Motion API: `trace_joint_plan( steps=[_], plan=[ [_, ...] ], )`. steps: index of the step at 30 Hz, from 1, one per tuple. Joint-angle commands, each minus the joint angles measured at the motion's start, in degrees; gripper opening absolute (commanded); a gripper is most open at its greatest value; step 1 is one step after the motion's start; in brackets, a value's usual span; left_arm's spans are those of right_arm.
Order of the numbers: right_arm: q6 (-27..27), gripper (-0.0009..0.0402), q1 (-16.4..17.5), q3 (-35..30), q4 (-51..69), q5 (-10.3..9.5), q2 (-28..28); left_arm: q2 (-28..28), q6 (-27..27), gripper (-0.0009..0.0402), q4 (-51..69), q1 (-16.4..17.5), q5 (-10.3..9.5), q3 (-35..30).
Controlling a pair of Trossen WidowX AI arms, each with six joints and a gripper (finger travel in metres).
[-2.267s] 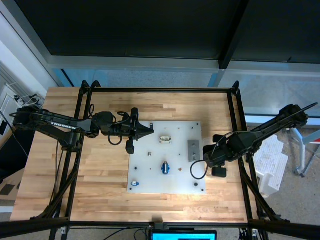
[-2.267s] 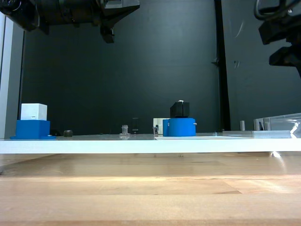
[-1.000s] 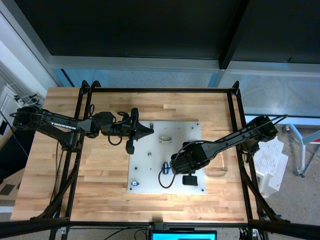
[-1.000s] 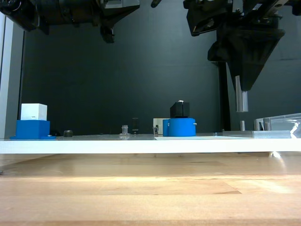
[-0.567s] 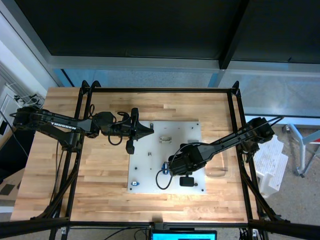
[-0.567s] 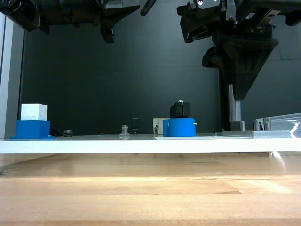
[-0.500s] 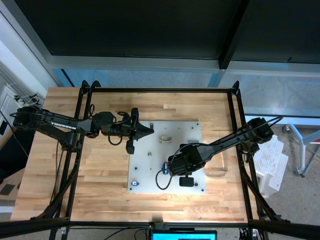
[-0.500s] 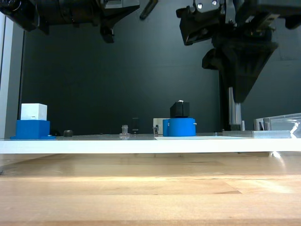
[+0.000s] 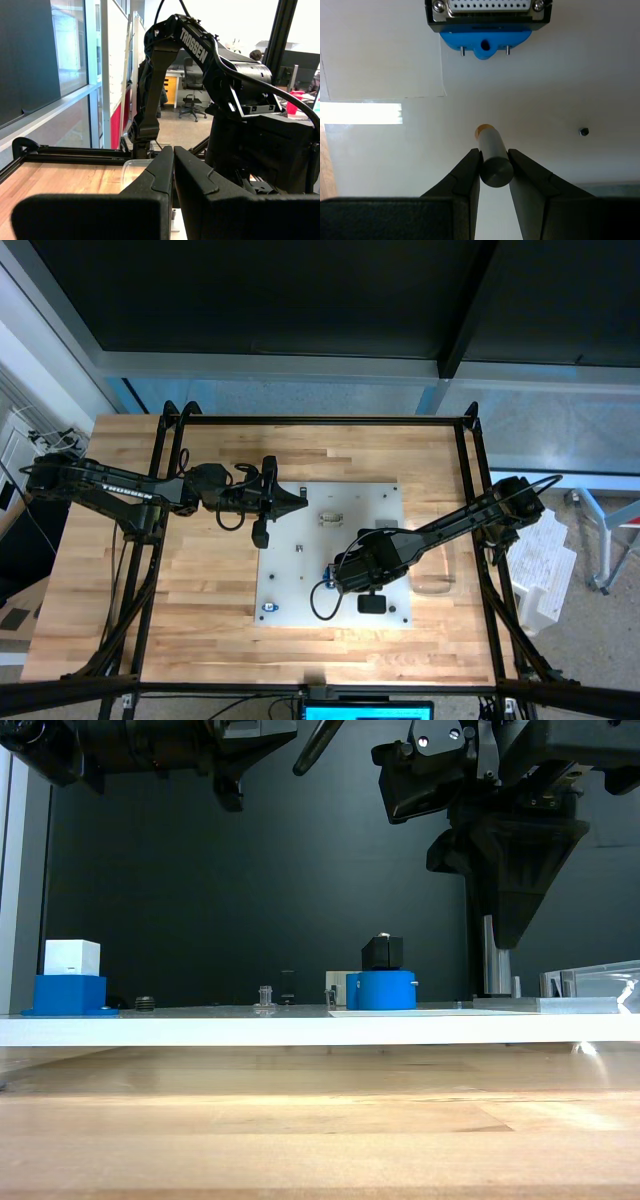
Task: Pick the 16mm cylinder and install on the taskboard
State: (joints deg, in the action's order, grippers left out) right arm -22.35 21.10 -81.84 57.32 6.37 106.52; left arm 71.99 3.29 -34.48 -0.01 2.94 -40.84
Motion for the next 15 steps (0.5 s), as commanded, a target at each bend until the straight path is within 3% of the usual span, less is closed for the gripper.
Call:
trace_joint_plan(
  steps=[1, 15],
  plan=[
    [-0.1, 0.0012, 0.0, 0.5, 0.0, -0.02, 0.0, 0.0, 0.0, 0.0, 0.0, 0.0, 0.02, 0.0],
    [-0.1, 0.0012, 0.2, 1.5, -1.6, -0.46, 0.0, 0.0, 0.0, 0.0, 0.0, 0.0, 0.02, 0.0]
  ],
)
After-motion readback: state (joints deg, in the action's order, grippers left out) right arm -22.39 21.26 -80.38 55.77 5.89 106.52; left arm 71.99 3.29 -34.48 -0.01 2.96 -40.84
